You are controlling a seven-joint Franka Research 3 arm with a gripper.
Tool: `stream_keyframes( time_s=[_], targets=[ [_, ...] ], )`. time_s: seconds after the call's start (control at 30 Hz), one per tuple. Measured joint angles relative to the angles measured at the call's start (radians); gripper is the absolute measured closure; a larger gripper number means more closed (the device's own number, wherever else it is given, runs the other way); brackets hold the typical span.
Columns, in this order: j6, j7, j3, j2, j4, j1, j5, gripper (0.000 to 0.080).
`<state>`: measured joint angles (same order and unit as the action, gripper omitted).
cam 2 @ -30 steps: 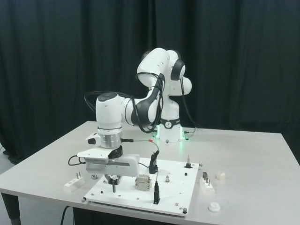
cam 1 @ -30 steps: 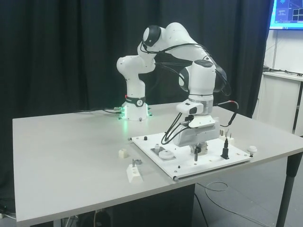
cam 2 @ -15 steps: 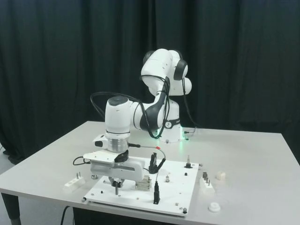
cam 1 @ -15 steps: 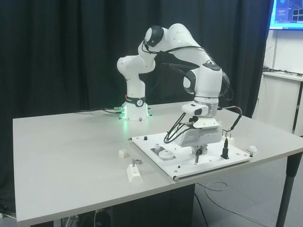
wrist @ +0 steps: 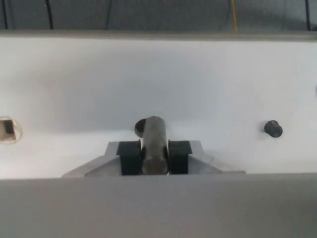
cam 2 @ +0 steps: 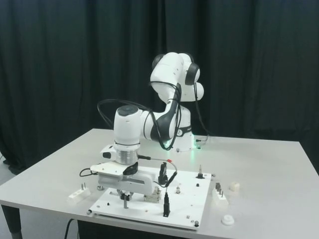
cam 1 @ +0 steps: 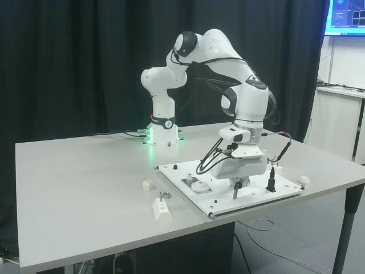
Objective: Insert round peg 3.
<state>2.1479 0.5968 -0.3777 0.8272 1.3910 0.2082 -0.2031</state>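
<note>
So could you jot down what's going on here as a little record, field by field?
arm: white, bent low over the board
gripper: shut on the peg
peg: dark, round, held upright between the black pads
hole: dark opening in the board, right at the peg's tip; whether the tip is inside cannot be told
board: white plate near the table's front edge
table: grey
other bits: black plug standing on the board, small white block on the table beside it
</note>
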Motion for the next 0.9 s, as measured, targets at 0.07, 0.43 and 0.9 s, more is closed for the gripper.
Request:
stream_keyframes(
  time_s=[0.07,0.43,0.9],
  targets=[
    [0.000,0.000,0.000,0.000,0.002,-0.002,0.000,0.0690],
    [0.000,0.000,0.005,-0.003,0.009,-0.004,0.000,0.0690],
    [0.006,-0.004,0.012,-0.006,0.014,-0.004,0.000,0.0690]
  ],
)
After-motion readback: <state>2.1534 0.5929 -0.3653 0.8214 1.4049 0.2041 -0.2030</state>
